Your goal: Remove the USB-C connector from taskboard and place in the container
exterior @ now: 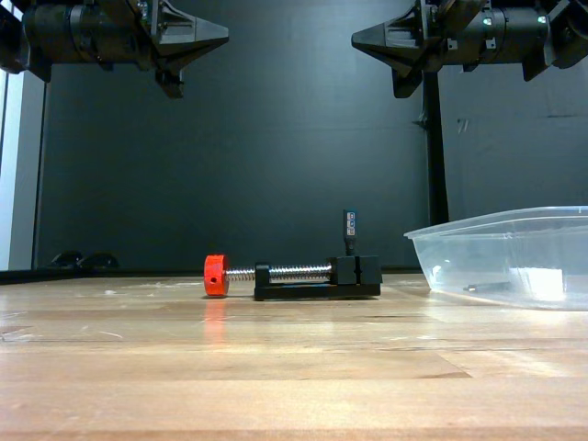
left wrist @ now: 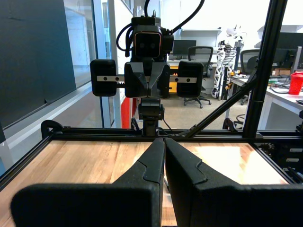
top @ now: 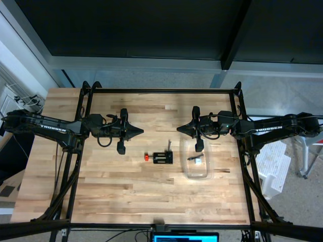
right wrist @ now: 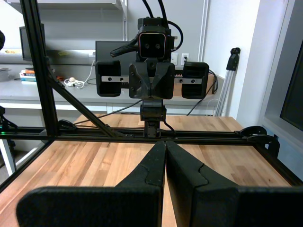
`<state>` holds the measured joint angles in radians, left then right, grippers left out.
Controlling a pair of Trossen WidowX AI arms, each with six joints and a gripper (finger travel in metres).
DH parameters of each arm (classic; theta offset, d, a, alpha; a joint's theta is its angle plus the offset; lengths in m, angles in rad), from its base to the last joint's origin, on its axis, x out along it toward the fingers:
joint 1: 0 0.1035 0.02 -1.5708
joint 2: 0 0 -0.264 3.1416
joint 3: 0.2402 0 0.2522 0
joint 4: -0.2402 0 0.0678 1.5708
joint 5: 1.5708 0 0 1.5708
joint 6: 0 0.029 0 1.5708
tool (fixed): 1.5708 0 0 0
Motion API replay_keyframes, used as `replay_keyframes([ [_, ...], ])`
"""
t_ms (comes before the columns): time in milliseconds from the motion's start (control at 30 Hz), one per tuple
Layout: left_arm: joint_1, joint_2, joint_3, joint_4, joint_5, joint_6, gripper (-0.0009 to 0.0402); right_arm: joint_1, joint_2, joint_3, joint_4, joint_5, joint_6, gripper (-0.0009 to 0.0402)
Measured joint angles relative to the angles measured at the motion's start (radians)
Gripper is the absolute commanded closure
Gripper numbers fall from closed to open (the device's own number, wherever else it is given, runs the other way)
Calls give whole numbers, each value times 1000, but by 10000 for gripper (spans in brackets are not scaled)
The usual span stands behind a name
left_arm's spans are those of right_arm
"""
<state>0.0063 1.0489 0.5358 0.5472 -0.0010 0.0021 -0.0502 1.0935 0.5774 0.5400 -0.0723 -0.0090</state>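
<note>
From above, my left gripper hangs over the table left of centre, and my right gripper faces it from the right, with a gap between their tips. Both are pinched shut and hold nothing. In front of that gap sits the black clamp block, its orange knob pointing left and a thin grey upright piece rising from its right end. Just right of the block lies the clear tub. Inside it, the small dark USB-C plug rests on the tub floor, just beside a white cube. From table height, both grippers hang high above the wood, well clear of everything. The block stands flat, with the upright piece standing straight at its far-from-knob end. The tub sits to its right, near it but apart. My left wrist camera shows my fingers pressed together, tip to tip, over bare wood, with the other arm facing me across the table. My right wrist camera shows the same: fingers closed with nothing between them, and the left arm opposite.
</note>
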Motion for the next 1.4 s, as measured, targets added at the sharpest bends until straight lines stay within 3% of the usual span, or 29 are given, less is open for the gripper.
replay_keyframes([
  [1400,0,0,0,0,0,0,393,0,0,1,-20,0,0,393],
])
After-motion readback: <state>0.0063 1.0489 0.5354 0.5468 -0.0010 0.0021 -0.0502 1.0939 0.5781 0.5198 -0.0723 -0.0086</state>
